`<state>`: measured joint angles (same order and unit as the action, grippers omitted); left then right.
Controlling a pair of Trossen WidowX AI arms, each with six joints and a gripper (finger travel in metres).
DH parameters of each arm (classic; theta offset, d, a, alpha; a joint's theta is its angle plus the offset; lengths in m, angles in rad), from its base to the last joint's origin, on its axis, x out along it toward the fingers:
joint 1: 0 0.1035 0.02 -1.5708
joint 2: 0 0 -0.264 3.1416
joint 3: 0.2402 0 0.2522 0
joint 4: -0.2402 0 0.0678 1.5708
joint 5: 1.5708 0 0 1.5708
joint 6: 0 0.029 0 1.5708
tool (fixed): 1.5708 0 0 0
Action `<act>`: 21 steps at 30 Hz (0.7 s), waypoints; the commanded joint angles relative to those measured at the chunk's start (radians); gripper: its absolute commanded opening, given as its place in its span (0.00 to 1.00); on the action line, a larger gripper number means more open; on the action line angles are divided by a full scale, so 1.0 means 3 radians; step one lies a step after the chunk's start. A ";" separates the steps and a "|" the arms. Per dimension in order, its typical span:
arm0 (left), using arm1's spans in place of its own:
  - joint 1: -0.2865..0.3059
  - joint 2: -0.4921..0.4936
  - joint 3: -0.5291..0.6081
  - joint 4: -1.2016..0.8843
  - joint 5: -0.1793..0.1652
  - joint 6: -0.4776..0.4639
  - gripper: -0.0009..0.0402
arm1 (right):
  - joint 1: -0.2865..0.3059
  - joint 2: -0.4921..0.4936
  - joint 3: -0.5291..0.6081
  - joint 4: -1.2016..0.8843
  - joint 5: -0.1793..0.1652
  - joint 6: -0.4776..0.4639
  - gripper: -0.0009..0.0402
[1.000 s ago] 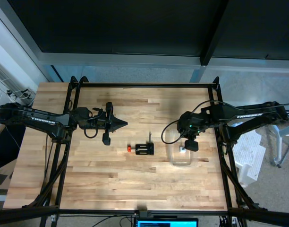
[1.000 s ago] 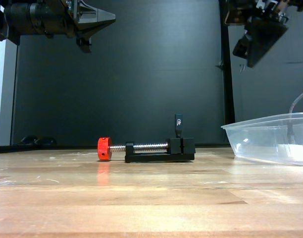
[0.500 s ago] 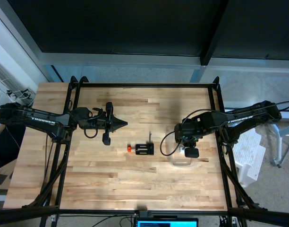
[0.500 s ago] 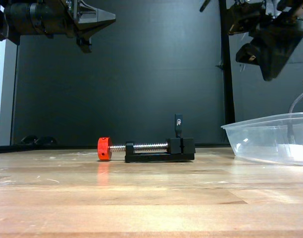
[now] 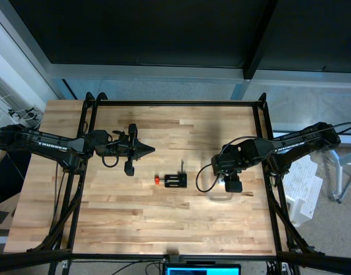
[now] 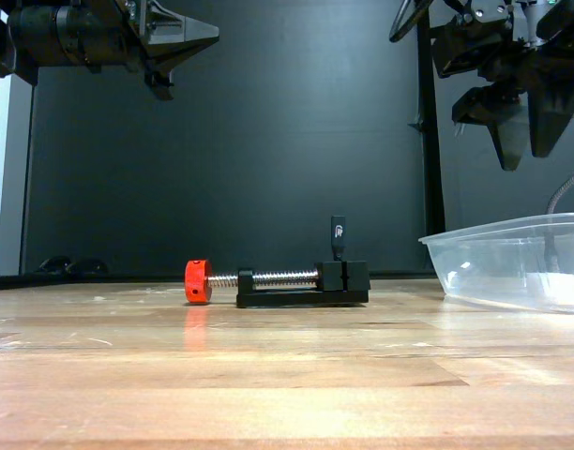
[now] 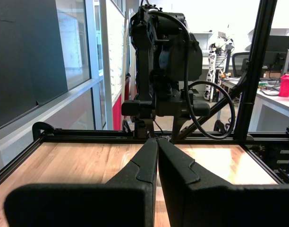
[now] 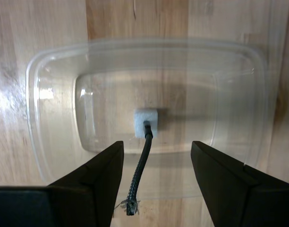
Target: Pick the USB-C connector and install on taskboard
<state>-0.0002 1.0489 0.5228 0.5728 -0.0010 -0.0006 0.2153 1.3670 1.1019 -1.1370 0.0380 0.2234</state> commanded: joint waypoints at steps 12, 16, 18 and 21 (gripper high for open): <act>0.0000 0.0001 0.0000 0.0001 0.0001 0.0000 0.02 | 0.0050 0.0108 -0.0219 0.0189 0.0071 0.0178 0.56; 0.0001 0.0001 0.0000 0.0001 0.0001 0.0000 0.02 | 0.0078 0.0135 -0.0220 0.0193 0.0072 0.0216 0.56; 0.0000 0.0001 0.0000 0.0001 0.0001 0.0000 0.02 | 0.0094 0.0161 -0.0223 0.0196 0.0075 0.0215 0.56; 0.0000 0.0001 0.0000 0.0001 0.0001 0.0000 0.02 | 0.0114 0.0210 -0.0259 0.0258 0.0076 0.0211 0.56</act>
